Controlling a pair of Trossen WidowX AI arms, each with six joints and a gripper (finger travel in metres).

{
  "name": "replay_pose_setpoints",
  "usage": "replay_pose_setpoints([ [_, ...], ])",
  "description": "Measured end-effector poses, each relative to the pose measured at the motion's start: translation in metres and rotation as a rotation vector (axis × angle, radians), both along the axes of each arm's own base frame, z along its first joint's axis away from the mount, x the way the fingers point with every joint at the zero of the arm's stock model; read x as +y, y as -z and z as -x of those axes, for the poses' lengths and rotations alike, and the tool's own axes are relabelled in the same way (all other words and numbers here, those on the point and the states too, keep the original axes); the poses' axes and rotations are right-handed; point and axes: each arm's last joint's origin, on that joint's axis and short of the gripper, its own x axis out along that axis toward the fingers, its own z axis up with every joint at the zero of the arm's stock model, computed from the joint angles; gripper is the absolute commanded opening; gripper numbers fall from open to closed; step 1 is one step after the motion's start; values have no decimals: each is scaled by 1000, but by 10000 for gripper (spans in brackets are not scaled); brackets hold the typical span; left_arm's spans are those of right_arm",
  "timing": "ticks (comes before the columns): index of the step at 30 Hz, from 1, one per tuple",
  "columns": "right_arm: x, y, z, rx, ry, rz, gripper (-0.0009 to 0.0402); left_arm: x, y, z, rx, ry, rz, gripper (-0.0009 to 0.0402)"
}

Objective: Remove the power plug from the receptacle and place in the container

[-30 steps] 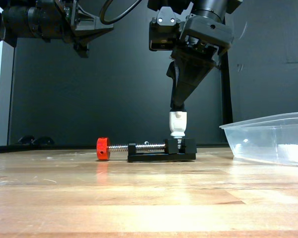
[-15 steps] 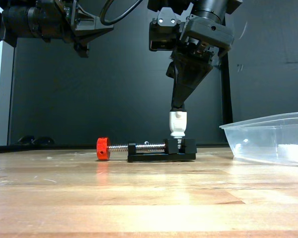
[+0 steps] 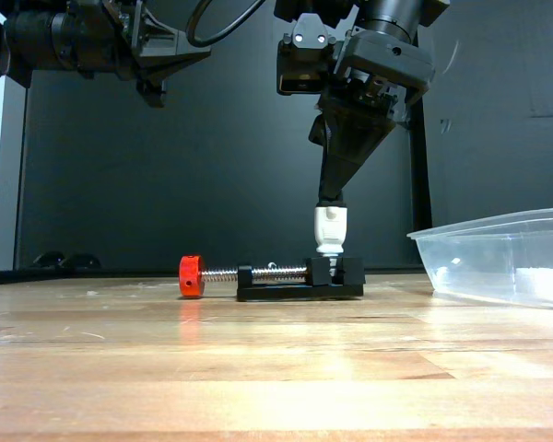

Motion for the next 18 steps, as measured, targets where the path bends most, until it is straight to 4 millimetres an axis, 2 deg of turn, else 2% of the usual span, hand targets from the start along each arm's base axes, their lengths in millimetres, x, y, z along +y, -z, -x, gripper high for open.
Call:
replay_pose_setpoints([
  [12,0,-6,3,-6,7,-8,0,0,0,0,0,0,0,0],
  [14,0,-11,3,1,6,-7,0,0,0,0,0,0,0,0],
  [18,0,-32,3,-46,5,-17,0,0,0,0,-1,0,0,0],
])
